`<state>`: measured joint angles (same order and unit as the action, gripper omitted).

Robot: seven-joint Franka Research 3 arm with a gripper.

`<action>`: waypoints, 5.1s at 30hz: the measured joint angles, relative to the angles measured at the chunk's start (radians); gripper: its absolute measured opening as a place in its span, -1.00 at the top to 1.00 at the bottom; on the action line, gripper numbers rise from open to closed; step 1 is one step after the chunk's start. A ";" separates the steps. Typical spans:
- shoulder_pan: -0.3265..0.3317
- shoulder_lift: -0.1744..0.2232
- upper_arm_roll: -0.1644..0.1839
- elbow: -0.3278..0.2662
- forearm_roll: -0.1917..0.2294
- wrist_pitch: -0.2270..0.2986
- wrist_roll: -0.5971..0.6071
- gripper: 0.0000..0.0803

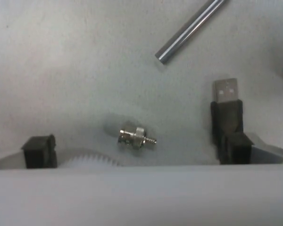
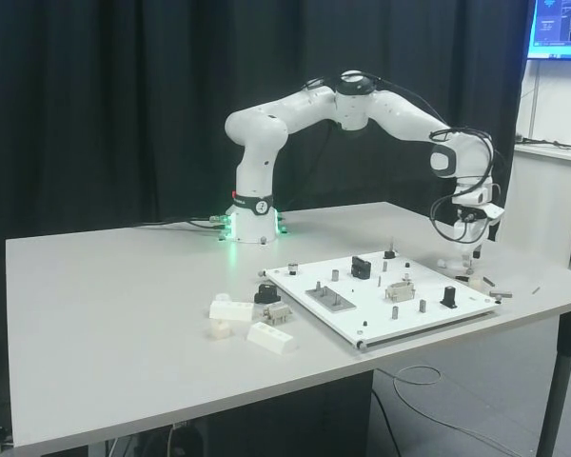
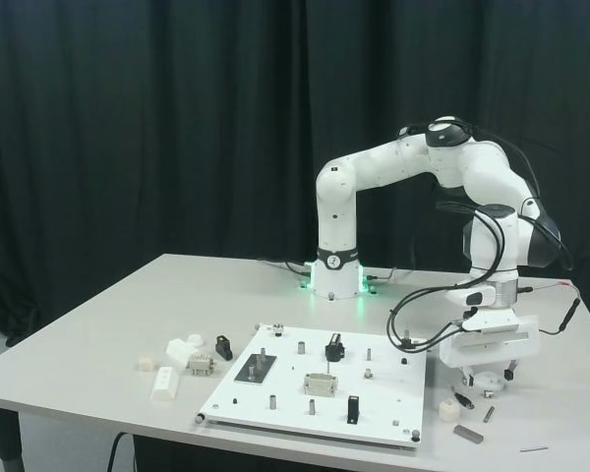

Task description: Remove square peg 1.

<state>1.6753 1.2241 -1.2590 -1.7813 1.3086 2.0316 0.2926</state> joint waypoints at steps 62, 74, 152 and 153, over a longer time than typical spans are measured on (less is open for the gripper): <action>-0.117 -0.012 -0.108 0.010 -0.169 -0.146 0.040 -0.99; -0.130 -0.012 -0.168 -0.120 -0.209 -0.188 0.013 -0.99; -0.257 0.013 -0.115 -0.332 0.058 -0.147 -0.072 -0.99; -0.259 0.013 -0.114 -0.331 0.058 -0.147 -0.073 -0.99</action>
<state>1.4161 1.2373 -1.3728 -2.1122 1.3671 1.8850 0.2197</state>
